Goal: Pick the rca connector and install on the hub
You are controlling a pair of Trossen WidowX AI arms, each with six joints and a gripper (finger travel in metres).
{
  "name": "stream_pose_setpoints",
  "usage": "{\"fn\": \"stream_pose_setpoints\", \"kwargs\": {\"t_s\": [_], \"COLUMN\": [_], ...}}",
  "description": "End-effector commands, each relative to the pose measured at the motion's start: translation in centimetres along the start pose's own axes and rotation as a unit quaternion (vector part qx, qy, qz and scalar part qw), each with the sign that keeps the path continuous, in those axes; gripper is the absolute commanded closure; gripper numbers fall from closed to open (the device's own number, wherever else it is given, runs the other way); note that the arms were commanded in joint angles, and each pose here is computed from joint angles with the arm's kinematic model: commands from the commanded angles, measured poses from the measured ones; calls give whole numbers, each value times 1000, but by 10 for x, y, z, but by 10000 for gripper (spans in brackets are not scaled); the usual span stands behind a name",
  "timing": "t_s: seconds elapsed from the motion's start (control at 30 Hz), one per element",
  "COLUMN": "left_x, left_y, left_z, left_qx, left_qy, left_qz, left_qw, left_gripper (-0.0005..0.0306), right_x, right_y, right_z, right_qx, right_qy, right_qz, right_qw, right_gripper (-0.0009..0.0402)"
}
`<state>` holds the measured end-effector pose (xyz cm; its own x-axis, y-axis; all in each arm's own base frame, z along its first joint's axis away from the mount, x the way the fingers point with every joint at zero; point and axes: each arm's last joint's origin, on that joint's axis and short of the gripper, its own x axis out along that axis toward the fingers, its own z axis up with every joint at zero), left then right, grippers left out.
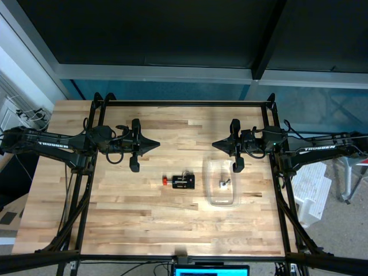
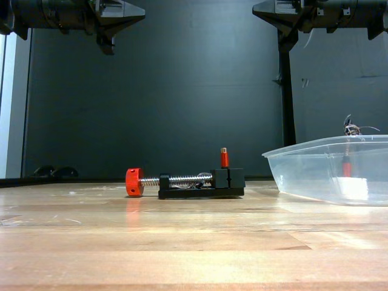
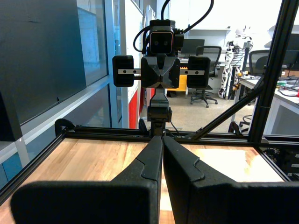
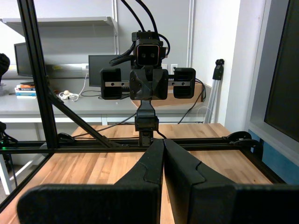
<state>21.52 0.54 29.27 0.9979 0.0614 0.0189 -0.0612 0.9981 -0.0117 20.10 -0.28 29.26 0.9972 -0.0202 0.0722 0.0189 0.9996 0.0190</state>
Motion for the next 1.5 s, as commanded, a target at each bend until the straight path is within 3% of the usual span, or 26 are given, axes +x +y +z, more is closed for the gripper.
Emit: {"fn": "stream_pose_setpoints", "kwargs": {"t_s": [0.03,0.93,1.0,1.07,1.27,1.5], "left_x": [0,0,0,0,0,0], "left_y": [0,0,0,0,0,0], "left_z": [0,0,0,0,0,0], "left_qx": [0,0,0,0,0,0], "left_qy": [0,0,0,0,0,0], "left_qz": [0,0,0,0,0,0], "left_qw": [1000,1000,1000,1000,1000,1000], "left_gripper": [300,300,300,300,300,300], "right_x": [0,0,0,0,-1,-9], "right_y": [0,0,0,2,3,10], "right_z": [0,0,-1,-2,-3,-5], "right_qx": [0,0,5,11,29,36], "right_qy": [0,-1,4,17,130,257], "right_qz": [0,0,6,29,26,36], "right_qw": [1000,1000,1000,999,991,965], "right_gripper": [393,393,393,393,393,393]}}
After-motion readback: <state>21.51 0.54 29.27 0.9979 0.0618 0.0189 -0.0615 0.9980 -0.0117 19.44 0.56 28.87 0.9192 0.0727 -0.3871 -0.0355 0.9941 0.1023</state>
